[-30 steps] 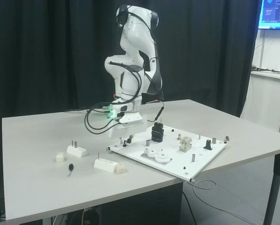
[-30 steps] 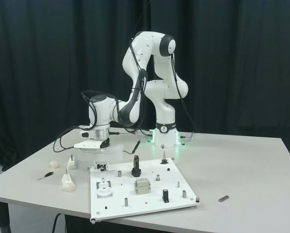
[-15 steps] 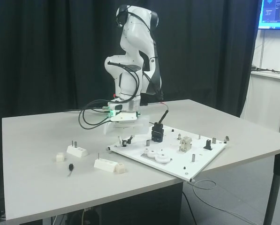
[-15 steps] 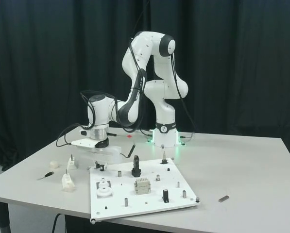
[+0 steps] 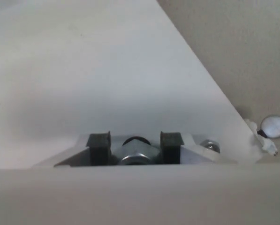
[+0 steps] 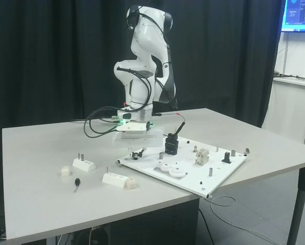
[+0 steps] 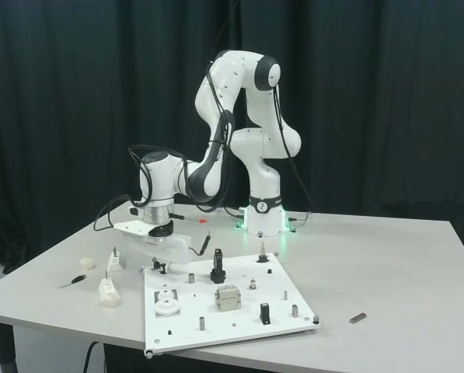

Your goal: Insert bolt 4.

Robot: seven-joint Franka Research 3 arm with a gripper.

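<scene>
1. Two white blocks (image 6: 84,164) (image 6: 119,180) with thin pins sit at the left of the grey surface (image 6: 34,199) in the first room view, with a small white cube (image 6: 65,171) and a small black-handled tool (image 6: 77,182) near them.
2. Next along, the white arm (image 6: 144,61) bends down over the near-left corner of the white board (image 6: 221,173), and the pincer (image 6: 137,152) hangs low just above that corner.
3. Between the black pads (image 5: 99,146) in the wrist view sits a grey metal bolt (image 5: 135,152), its rounded head showing between them; the pincer is clamped on the bolt, right over the board's corner region.
4. Beside the board's edge in the same view, a small round foot (image 5: 273,126) sticks out over the surface.
5. Further right on the board stand a black fixture (image 6: 171,144), two white round gears (image 6: 171,169), a grey-white connector block (image 6: 201,155), a small black bracket (image 6: 226,157) and several short pegs.
6. Far right in the second room view, a small grey bar (image 7: 357,317) lies on the surface, well apart from the board.
</scene>
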